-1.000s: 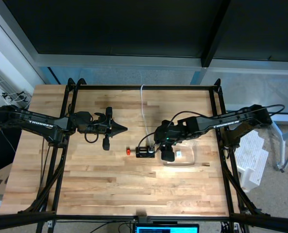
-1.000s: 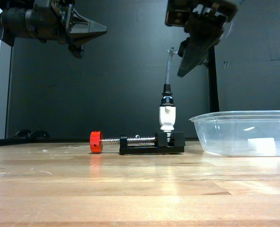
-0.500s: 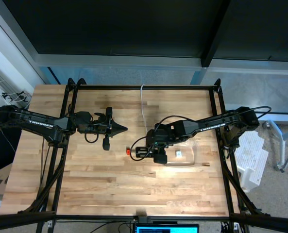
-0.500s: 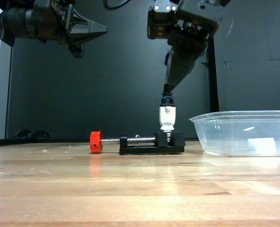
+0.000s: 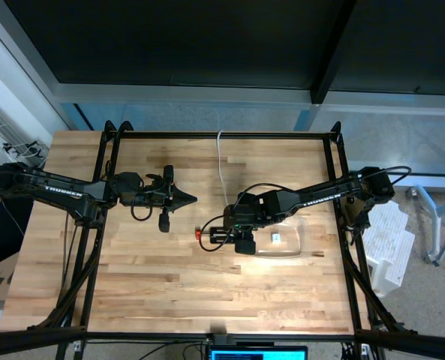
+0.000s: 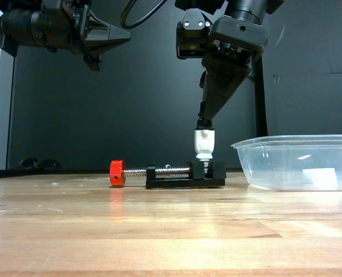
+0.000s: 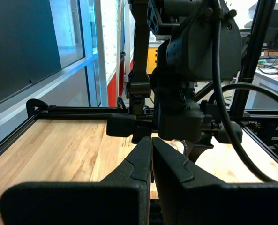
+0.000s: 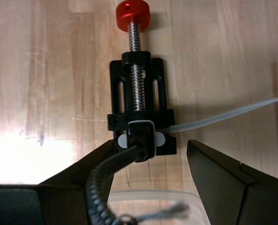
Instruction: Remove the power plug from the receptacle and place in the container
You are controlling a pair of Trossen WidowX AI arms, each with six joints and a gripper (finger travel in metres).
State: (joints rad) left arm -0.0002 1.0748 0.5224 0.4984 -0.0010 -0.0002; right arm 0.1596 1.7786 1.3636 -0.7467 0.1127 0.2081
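Note:
The receptacle (image 6: pixel 185 173) is a black block with a red knob (image 6: pixel 117 173), and it lies on the table just left of the container (image 6: pixel 297 163). The power plug (image 6: pixel 203 123) stands upright in its white socket (image 6: pixel 203 143), with a braided lead running up from it. My right gripper (image 6: pixel 206 111) hangs point-down directly over the plug. In the right wrist view the right gripper (image 8: pixel 151 146) is open, a finger (image 8: pixel 218 173) on each side of the plug (image 8: pixel 139 143), and not closed on it. My left gripper (image 5: pixel 184 199) is shut and held high to the left, away from the receptacle (image 5: pixel 217 235).
A white cable (image 5: pixel 222 169) runs from the receptacle to the table's far edge. The clear container (image 5: pixel 300 241) holds only its white label. A black frame (image 5: pixel 335 161) borders the table. The left wrist view looks across at the right arm (image 7: pixel 190 70).
My right gripper has moved left and down, from above the container's near end to right over the plug. The left arm has not moved.

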